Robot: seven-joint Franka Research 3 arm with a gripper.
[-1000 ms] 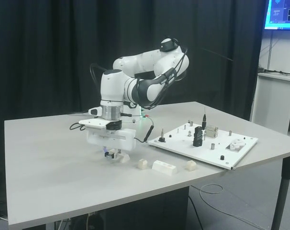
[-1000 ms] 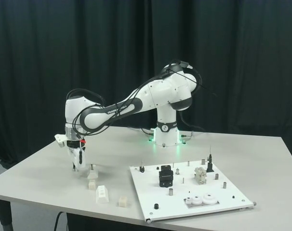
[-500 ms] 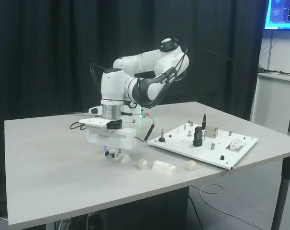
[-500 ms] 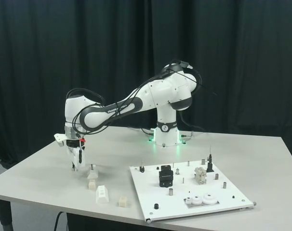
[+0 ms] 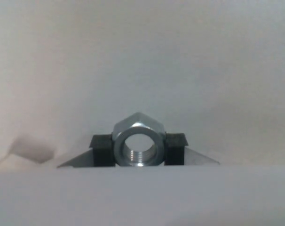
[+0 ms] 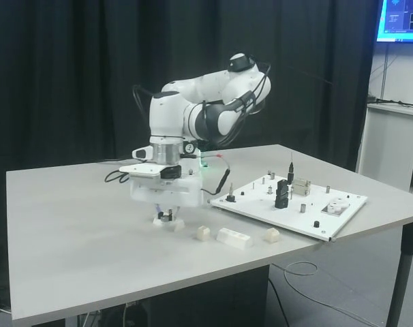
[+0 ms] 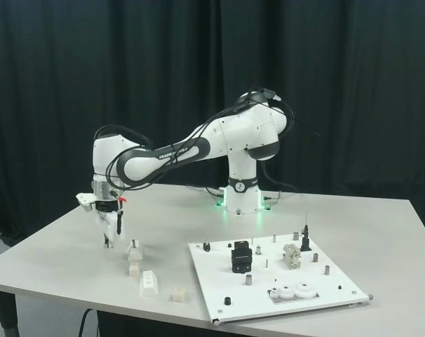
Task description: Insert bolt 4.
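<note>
- Gripper (image 5: 139, 150) is closed tight on a grey metal hex piece (image 5: 138, 141) with a threaded hole.
- It hangs low over the grey table (image 6: 70, 225), well away from the white board (image 6: 292, 204).
- Small white blocks (image 6: 234, 238) sit between the gripper and the board.

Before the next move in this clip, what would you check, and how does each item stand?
1. Grip: the bolt sits clamped by its hex head between the black pads of the tool: ok.
2. Centring: the head lies midway between the pads: ok.
3. Clearance: the tool hangs just over a small white holder; whether they touch: cannot tell.
4. Route: white blocks lie on the table between tool and board; a low pass looks risky: not ok.
5. Target: which hole on the board takes this bolt: cannot tell.
</note>
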